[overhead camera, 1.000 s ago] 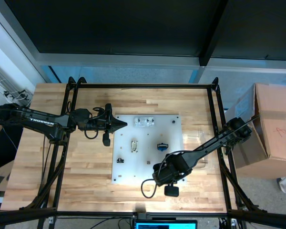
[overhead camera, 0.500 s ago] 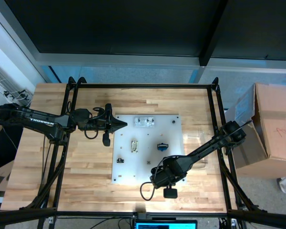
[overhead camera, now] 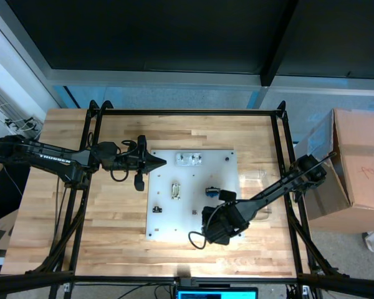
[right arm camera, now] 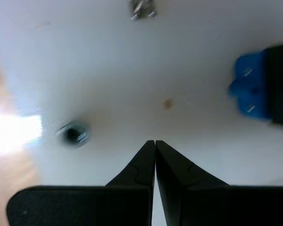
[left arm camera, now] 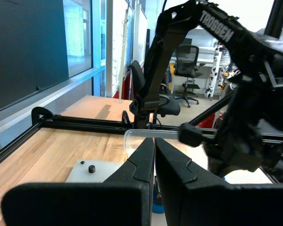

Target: Unfasten the M12 nut and place it in the container

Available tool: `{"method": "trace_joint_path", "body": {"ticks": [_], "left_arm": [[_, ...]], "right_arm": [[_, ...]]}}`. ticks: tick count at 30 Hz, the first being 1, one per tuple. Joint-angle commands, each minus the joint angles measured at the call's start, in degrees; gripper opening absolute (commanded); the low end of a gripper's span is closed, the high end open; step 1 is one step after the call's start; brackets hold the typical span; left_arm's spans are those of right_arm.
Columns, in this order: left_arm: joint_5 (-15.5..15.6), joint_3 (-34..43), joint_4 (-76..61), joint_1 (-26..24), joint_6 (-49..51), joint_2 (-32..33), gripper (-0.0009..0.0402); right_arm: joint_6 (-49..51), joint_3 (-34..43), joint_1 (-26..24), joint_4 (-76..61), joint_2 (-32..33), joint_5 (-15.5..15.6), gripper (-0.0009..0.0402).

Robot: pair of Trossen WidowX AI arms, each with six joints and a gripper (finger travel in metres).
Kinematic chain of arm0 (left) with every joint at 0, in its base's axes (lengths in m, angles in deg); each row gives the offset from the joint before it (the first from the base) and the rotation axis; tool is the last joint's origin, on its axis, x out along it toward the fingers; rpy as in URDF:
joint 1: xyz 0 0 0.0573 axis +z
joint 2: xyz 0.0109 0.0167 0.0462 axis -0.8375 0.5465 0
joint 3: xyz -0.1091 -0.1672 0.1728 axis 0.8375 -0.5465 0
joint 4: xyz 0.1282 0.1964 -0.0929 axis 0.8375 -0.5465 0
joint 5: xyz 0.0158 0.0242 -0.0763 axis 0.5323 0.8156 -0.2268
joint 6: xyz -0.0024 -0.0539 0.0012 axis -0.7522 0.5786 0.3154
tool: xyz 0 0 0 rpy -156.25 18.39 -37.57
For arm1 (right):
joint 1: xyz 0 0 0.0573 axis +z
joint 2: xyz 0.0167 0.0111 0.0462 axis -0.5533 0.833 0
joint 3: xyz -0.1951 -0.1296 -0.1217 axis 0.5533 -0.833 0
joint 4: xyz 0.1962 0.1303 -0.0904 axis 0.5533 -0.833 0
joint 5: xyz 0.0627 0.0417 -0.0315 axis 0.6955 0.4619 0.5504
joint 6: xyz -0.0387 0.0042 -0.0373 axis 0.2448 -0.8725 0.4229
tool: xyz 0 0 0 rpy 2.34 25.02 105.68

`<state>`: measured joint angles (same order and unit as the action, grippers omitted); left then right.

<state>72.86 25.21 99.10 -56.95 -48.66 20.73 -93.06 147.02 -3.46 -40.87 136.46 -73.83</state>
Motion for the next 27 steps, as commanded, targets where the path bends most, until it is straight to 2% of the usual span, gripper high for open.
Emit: {"method": "trace_joint_path", "body": {"ticks": [1,5,9,13,17,21,27], "left_arm": [[0.0,0.0,0.1,0.0,0.0,0.0,0.0],[-0.1,0.0,0.0,0.0,0.0,0.0,0.0],[0.0,0.0,0.0,0.0,0.0,0.0,0.0],[0.0,0.0,0.0,0.0,0.0,0.0,0.0],[0.0,0.0,0.0,0.0,0.0,0.0,0.0],[0.0,0.0,0.0,0.0,0.0,0.0,0.0],[0.0,0.0,0.0,0.0,0.0,0.0,0.0]], "right_arm": [[-6.3,0.3,-0.2,0.4,-0.7,4.3,0.0001],[-14.7,1.5,-0.2,0.7,-1.0,9.4,0.0033],[-26.3,1.6,-0.3,2.0,-1.8,10.0,0.0089],[-32.6,1.6,-0.4,4.0,-1.6,12.4,0.0153],[-41.0,1.6,-0.5,4.8,-0.7,12.8,0.0214],[-42.5,1.6,-0.8,5.5,0.6,12.9,0.0259],[-42.7,1.6,-1.3,6.8,2.8,12.8,0.0276]]}}
